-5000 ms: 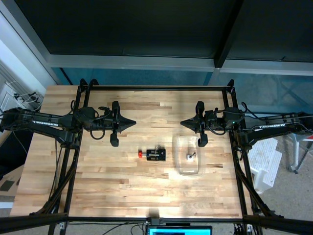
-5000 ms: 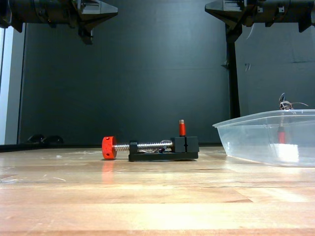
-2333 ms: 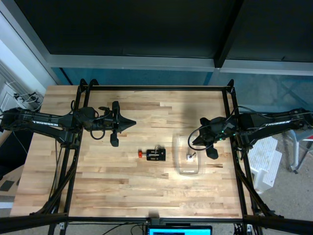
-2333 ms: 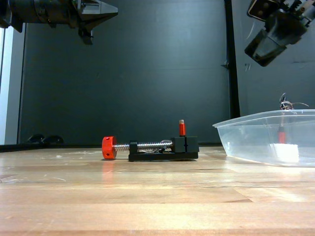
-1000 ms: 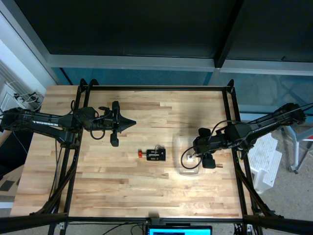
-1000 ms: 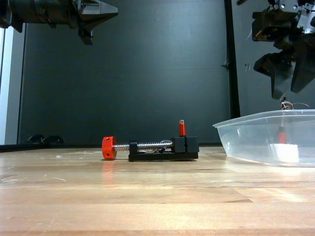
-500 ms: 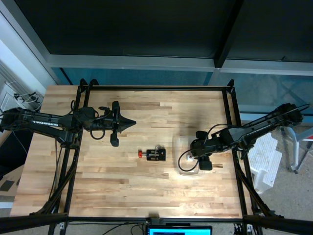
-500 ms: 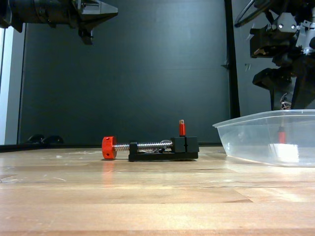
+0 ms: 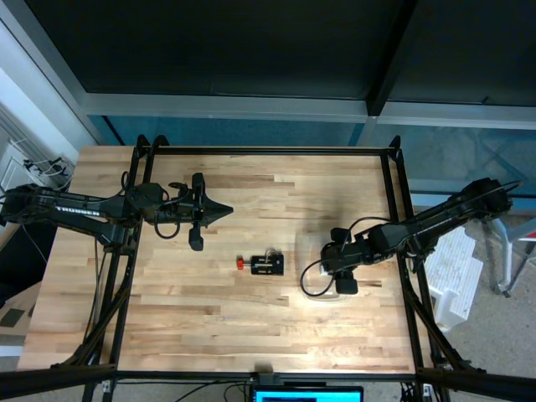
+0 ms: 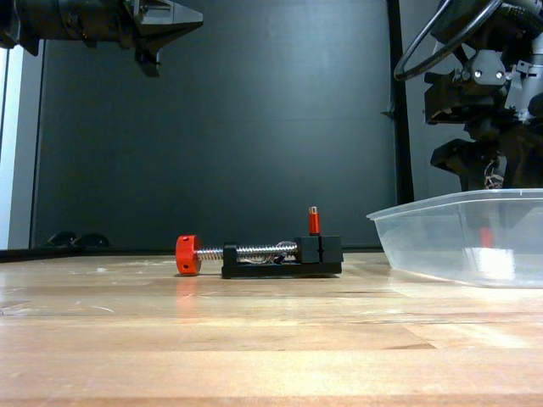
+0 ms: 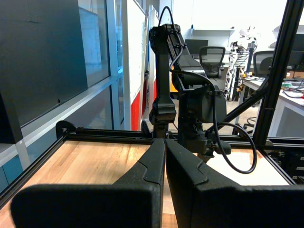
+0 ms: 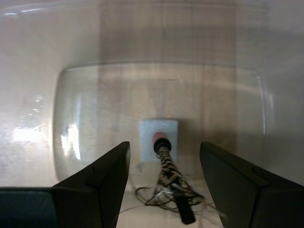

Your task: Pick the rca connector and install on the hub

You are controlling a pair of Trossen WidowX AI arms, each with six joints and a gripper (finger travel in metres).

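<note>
The hub (image 9: 265, 266) is a small black block with a red knob (image 10: 187, 253), lying mid-table. The rca connector (image 12: 164, 153), a tiny plug with a reddish end and thin trailing wires, lies over a white square piece (image 12: 147, 138) inside the clear tray (image 10: 424, 237). My right gripper (image 12: 163, 144) hangs open just above it, one finger on each side, touching nothing. In the high view the right gripper (image 9: 336, 266) covers most of the tray. My left gripper (image 9: 226, 211) stays parked high at the back left, shut and empty, also seen in its wrist view (image 11: 165, 141).
A black frame (image 9: 268, 151) borders the wooden table (image 9: 209, 335). The tray's walls (image 12: 61, 118) surround the connector on all sides. A red post (image 10: 313, 221) stands up from the hub. The right arm (image 11: 190, 99) shows across the table.
The right arm left its parked pose, swung toward the near side and dropped over the tray with its fingers spread; in the last second it sank lower. Left arm and hub are unmoved.
</note>
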